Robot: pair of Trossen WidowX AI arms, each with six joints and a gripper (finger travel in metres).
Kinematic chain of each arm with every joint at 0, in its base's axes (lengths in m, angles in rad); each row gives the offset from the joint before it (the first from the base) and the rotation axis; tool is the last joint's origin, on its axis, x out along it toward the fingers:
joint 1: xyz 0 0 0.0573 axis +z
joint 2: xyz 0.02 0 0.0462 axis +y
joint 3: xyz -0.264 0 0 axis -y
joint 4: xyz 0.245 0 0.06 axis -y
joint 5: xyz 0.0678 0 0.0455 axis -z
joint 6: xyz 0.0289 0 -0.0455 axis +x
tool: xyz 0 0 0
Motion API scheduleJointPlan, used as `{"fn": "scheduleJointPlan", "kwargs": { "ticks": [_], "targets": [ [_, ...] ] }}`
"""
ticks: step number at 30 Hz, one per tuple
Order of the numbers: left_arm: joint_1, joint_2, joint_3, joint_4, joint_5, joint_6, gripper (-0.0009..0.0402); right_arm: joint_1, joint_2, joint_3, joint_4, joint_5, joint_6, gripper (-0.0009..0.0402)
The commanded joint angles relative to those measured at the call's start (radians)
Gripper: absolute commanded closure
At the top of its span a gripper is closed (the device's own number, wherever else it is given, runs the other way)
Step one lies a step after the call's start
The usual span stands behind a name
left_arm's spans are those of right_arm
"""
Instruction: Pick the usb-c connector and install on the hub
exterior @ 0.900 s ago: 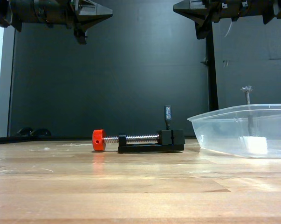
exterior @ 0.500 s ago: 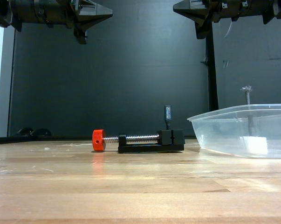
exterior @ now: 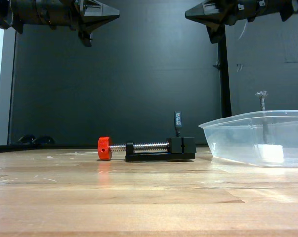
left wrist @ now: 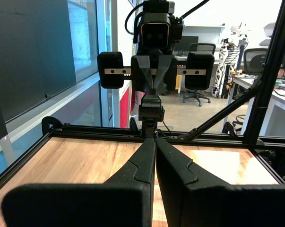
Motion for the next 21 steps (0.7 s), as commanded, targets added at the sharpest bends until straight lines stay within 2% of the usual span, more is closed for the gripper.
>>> {"fn": "scheduleJointPlan", "kwargs": {
  "ticks": [1, 7, 21],
  "targets": [
    [0.000, 0.000, 0.000, 0.000, 0.000, 0.000, 0.0393, 0.020, 0.000, 0.051, -0.132, -0.006, 0.001, 0.0393],
    [0.000, 0.000, 0.000, 0.000, 0.000, 0.000, 0.0393, 0.058, 0.016, 0.135, -0.397, -0.005, 0.037, 0.0393],
    [0.000, 0.000, 0.000, 0.000, 0.000, 0.000, 0.0393, 0.145, 0.136, 0.264, -0.785, -0.008, 0.121, 0.0393]
  ]
}}
